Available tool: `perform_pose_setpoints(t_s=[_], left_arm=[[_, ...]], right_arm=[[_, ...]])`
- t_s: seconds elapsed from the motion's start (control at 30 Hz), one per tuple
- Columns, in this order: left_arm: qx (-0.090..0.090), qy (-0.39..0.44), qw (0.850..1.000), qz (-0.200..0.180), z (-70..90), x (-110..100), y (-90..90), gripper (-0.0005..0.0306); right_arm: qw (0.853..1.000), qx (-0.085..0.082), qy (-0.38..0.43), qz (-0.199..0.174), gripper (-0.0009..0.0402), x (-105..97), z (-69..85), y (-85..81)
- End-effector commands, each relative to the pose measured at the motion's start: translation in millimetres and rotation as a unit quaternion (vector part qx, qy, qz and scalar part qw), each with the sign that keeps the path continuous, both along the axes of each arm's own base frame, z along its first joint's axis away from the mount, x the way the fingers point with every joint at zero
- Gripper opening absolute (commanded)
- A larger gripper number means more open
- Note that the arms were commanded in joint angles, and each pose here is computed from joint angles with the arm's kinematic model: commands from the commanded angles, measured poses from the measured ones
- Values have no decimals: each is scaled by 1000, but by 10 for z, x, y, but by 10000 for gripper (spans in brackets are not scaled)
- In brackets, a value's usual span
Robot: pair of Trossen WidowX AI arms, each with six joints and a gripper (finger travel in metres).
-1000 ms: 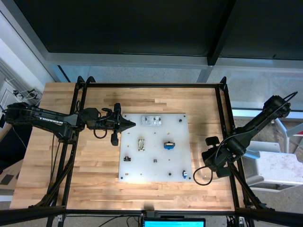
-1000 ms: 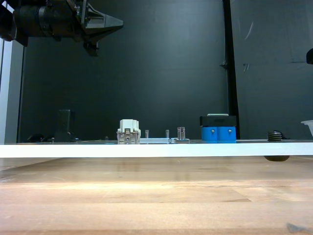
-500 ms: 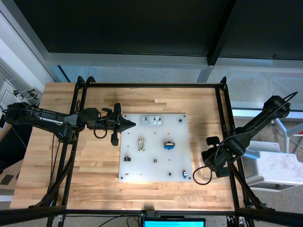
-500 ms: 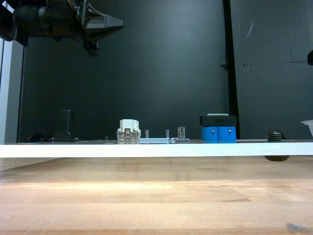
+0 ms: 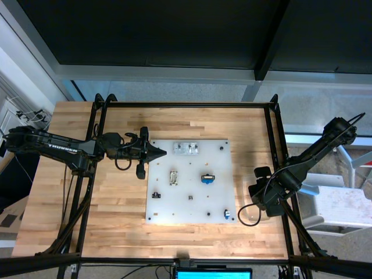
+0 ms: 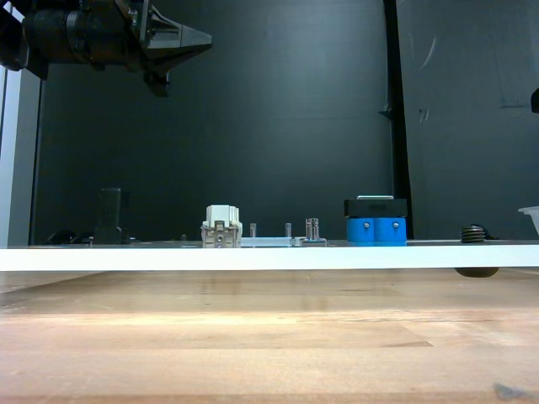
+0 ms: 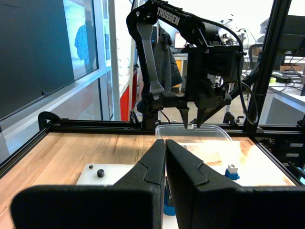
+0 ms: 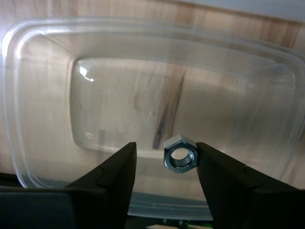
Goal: Unfasten the M12 fastener and place in the container
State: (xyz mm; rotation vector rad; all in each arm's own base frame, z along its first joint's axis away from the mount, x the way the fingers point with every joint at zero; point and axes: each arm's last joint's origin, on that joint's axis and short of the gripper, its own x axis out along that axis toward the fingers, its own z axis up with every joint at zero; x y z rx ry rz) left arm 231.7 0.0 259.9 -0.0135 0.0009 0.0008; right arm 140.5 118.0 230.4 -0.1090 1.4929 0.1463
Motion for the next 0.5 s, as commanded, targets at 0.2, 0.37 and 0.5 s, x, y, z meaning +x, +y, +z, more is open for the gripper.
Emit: perform_pose_setpoints(t_s=[0.2,0.37,0.5], left_arm=[[0,0,1000,0,0,1,0,0],[0,0,1000,0,0,1,0,0],[0,0,1000,0,0,1,1,0]], right_arm=[[1000,-1,0,0,211,0,0,0],[1000,-1,0,0,213,0,0,0],[1000,-1,0,-1,209,0,0,1]])
